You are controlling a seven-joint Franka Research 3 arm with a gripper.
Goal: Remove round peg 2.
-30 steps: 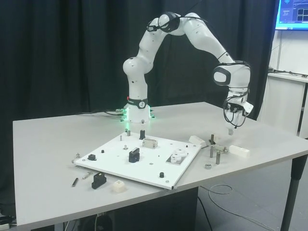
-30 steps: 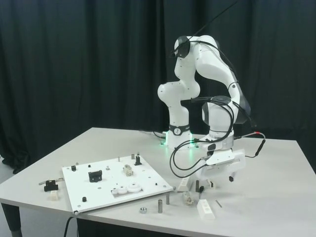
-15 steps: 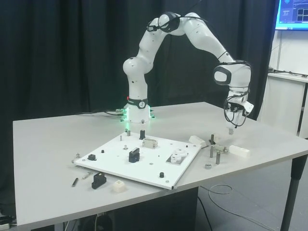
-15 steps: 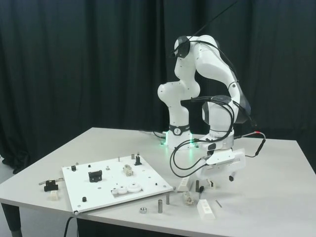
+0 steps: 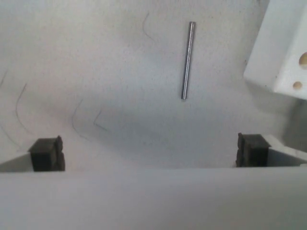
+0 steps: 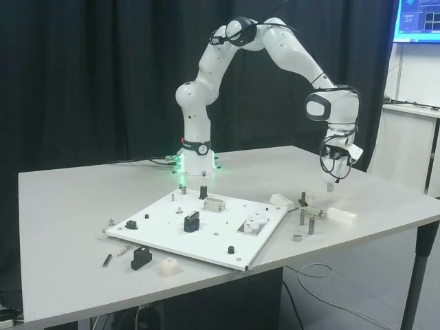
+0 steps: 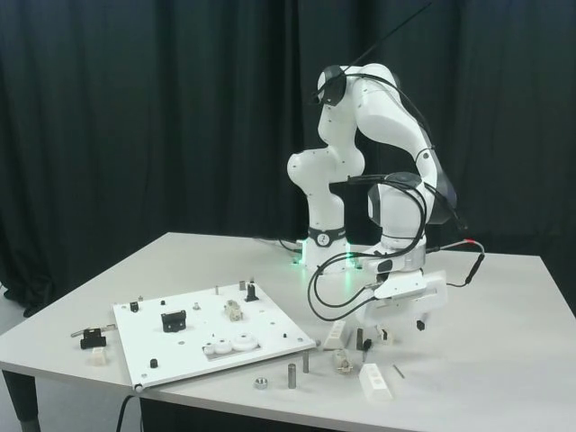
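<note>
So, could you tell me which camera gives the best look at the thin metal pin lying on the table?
The wrist view: the thin metal pin lies bare on the grey table, shown whole, beside a white block. In the second room view it is only a tiny sliver by that block. In the first room view I cannot find it.

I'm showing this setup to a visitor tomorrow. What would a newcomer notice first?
Probably the white arm, arching high from its green-lit base and reaching down over the grey table beside the white board. Its gripper hangs with jaws wide open above a thin metal pin lying flat on the table, next to a white block.
</note>
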